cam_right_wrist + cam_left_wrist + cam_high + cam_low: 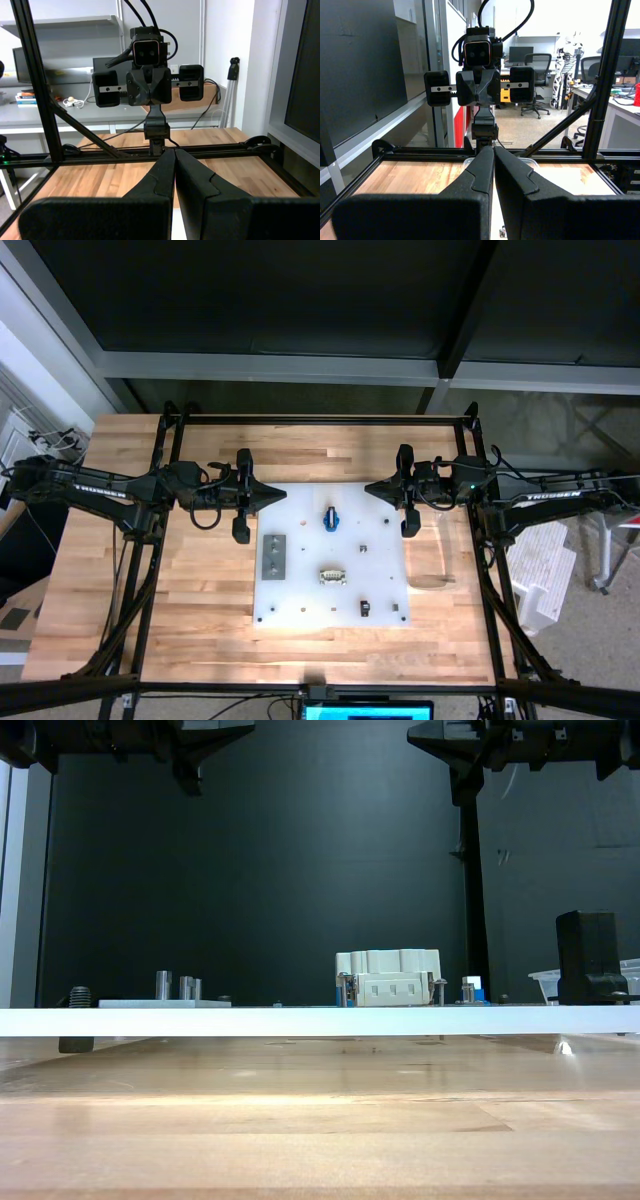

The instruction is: Pick the 16mm bar and install on taskboard

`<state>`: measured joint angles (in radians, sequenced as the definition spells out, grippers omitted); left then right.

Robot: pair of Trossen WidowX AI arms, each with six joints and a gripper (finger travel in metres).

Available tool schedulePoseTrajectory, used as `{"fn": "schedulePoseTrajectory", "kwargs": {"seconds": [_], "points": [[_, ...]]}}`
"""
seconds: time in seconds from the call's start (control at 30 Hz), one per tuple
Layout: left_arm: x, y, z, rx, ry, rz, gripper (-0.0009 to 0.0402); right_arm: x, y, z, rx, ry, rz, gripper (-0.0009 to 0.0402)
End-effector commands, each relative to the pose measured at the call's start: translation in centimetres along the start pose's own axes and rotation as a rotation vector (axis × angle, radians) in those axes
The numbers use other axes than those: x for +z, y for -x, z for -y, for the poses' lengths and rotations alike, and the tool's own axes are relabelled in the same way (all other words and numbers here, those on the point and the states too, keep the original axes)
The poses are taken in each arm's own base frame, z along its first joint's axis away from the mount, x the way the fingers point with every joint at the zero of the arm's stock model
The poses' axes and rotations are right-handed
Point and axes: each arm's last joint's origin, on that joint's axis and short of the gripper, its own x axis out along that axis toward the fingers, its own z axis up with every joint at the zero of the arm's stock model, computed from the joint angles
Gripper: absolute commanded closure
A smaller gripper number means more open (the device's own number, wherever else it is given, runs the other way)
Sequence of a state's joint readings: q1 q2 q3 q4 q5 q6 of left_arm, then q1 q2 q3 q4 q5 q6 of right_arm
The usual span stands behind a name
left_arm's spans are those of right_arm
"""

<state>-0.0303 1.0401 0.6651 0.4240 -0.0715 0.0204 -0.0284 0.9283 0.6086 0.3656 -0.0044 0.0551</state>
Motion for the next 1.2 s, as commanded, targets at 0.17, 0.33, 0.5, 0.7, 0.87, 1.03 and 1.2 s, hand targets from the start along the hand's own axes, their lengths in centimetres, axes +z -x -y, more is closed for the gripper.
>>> {"fn": "schedulePoseTrajectory", "kwargs": {"seconds": [0.17, 0.33, 0.5, 0.7, 0.87, 1.03, 1.2], "points": [[-0.01, -0.01, 0.0, 0.0, 0.0, 0.0, 0.0393, -0.04, -0.02, -0.05, 0.002, -0.012, -0.012, 0.0393], [-0.01, -0.01, 0.0, 0.0, 0.0, 0.0, 0.0393, -0.08, -0.03, -0.11, 0.024, -0.012, -0.017, 0.0393], [-0.01, -0.01, 0.0, 0.0, 0.0, 0.0, 0.0393, -0.08, -0.03, -0.11, 0.024, -0.016, -0.017, 0.0393], [-0.01, -0.01, 0.0, 0.0, 0.0, 0.0, 0.0393, -0.06, -0.03, -0.08, 0.016, -0.015, -0.015, 0.0393], [-0.01, -0.01, 0.0, 0.0, 0.0, 0.0, 0.0393, -0.07, -0.03, -0.09, 0.016, -0.015, -0.015, 0.0393], [-0.01, -0.01, 0.0, 0.0, 0.0, 0.0, 0.0393, -0.07, -0.03, -0.09, 0.016, -0.015, -0.015, 0.0393], [-0.01, -0.01, 0.0, 0.0, 0.0, 0.0, 0.0393, -0.07, -0.03, -0.09, 0.016, -0.015, -0.016, 0.0393]]}}
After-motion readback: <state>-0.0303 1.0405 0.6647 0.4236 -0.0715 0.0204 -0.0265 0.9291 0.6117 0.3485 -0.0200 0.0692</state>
